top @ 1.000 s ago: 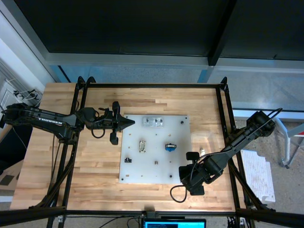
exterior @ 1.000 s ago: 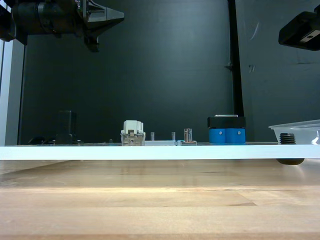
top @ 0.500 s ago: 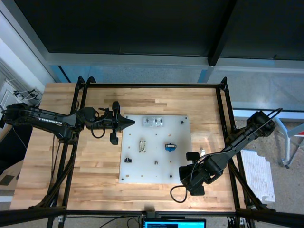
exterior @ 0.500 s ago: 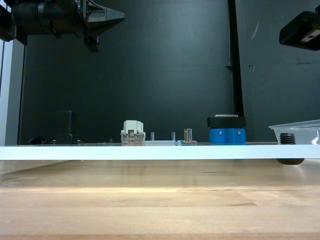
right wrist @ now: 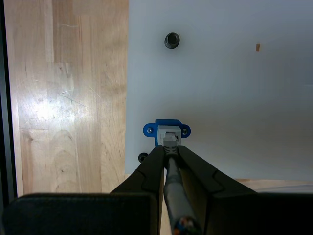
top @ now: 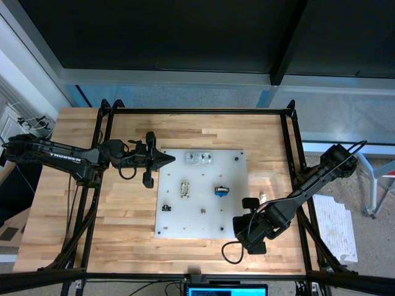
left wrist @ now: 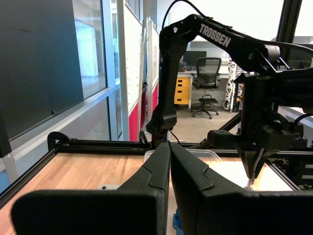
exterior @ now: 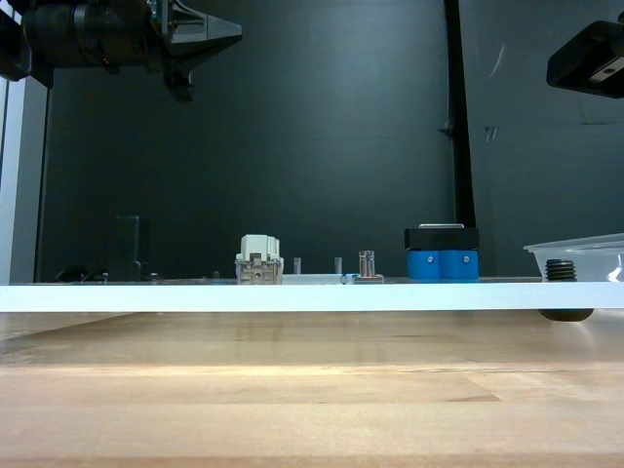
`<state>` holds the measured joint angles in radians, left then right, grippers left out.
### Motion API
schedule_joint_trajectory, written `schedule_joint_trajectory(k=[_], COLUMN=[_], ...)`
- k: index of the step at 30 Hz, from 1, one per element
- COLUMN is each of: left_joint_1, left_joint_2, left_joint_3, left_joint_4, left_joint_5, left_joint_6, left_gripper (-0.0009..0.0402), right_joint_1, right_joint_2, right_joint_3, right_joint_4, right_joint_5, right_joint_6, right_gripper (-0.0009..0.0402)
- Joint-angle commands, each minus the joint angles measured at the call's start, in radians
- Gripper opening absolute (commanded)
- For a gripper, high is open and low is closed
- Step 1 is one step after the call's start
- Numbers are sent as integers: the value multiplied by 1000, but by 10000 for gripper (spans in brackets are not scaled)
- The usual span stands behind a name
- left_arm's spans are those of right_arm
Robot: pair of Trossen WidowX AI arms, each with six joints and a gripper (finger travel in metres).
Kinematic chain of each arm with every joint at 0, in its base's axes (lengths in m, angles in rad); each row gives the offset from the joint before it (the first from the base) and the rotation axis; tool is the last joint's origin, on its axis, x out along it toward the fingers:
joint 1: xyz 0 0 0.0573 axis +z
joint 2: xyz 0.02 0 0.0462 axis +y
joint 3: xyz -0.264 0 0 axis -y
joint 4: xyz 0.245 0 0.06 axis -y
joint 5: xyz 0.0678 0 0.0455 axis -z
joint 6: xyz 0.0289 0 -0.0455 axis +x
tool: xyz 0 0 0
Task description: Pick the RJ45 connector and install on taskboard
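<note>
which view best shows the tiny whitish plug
Right wrist view: tiny whitish RJ45 connector clamped in right gripper at blue socket. Left wrist glimpses it; high, low hide it. Left gripper shut, above white taskboard's left edge.

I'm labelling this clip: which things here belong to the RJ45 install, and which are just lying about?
In the job: RJ45 connector, held in the right gripper at the blue socket; taskboard.
Lying about: left gripper, shut, raised over the board's left edge; clear tray; silver block; beige connector.
</note>
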<state>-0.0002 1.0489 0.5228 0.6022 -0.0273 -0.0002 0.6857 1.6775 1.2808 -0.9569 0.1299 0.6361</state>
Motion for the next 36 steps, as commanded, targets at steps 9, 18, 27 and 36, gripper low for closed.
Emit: schedule_joint_trajectory(k=[9,18,27,36], left_joint_1=[0,0,0,0], left_joint_2=[0,0,0,0], left_joint_3=[0,0,0,0], left_joint_4=[0,0,0,0], left_joint_5=[0,0,0,0], left_joint_6=[0,0,0,0], left_gripper=[0,0,0,0], right_joint_1=[0,-1,-3,-3], right_joint_2=[0,0,0,0], right_joint_3=[-2,-2,-2,-3], right_joint_4=[1,2,5,1], right_joint_5=[1,5,9,8], right_joint_6=[-2,-6,-8,-15], right_gripper=[12,12,12,12])
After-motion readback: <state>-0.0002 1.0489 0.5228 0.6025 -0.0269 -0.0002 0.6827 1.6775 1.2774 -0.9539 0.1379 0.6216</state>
